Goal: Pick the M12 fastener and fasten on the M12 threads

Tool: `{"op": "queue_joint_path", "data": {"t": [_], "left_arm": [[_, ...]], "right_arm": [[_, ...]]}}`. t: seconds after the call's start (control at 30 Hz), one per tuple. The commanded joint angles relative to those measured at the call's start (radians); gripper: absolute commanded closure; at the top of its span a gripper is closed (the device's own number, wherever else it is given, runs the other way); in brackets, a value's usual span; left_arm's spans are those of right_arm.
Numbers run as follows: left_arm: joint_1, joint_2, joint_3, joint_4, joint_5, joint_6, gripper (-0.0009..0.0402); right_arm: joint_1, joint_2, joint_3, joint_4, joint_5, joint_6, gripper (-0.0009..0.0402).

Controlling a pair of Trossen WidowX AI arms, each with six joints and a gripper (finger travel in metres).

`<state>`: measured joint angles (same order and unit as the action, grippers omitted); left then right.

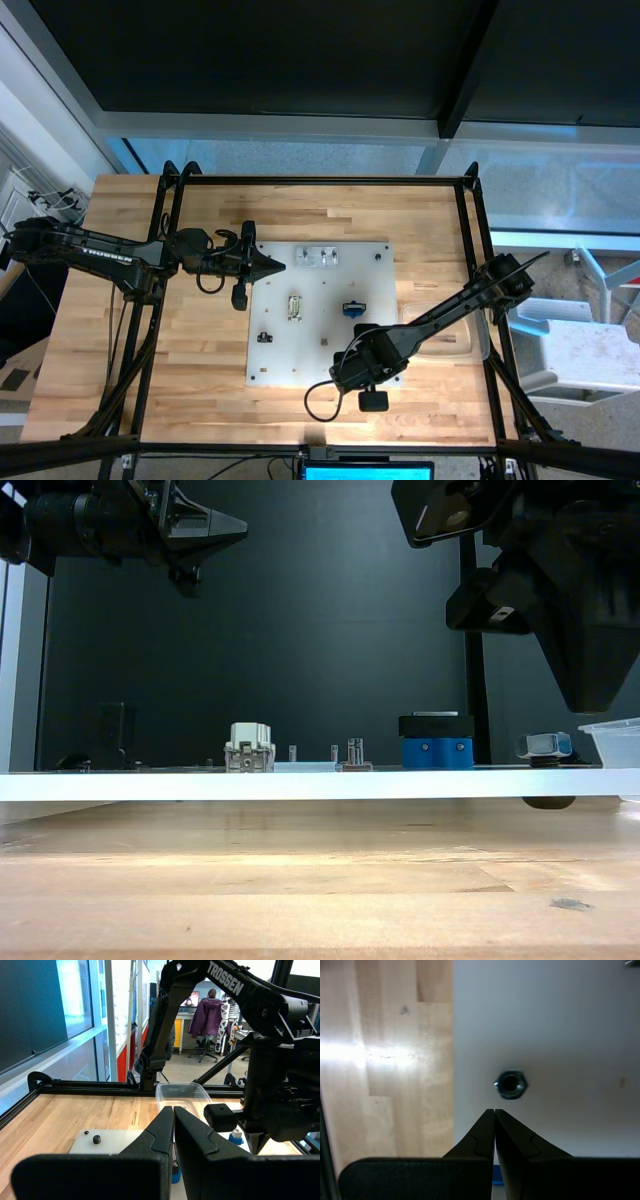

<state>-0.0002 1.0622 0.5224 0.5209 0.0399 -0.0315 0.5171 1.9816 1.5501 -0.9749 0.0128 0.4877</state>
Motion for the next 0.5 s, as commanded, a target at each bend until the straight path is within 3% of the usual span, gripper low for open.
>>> {"op": "queue_joint_path", "data": {"t": [0.03,0.23,0.47,0.5], "left_arm": [[0.0,0.0,0.0,0.0,0.0,0.0,0.0393],[0.0,0.0,0.0,0.0,0.0,0.0,0.0393],[0.0,0.0,0.0,0.0,0.001,0.0,0.0393],[0.0,0.0,0.0,0.0,0.0,0.0,0.0393]], "right_arm": [[-0.002,0.0,-0.001,-0.016,0.077,0.006,0.0393],[-0.002,0.006,-0.026,0.003,0.128,0.04,0.0393],[-0.002,0.006,-0.044,0.037,0.124,0.055,0.0393],[-0.002,0.006,-0.044,0.042,0.108,0.055,0.0393]]}}
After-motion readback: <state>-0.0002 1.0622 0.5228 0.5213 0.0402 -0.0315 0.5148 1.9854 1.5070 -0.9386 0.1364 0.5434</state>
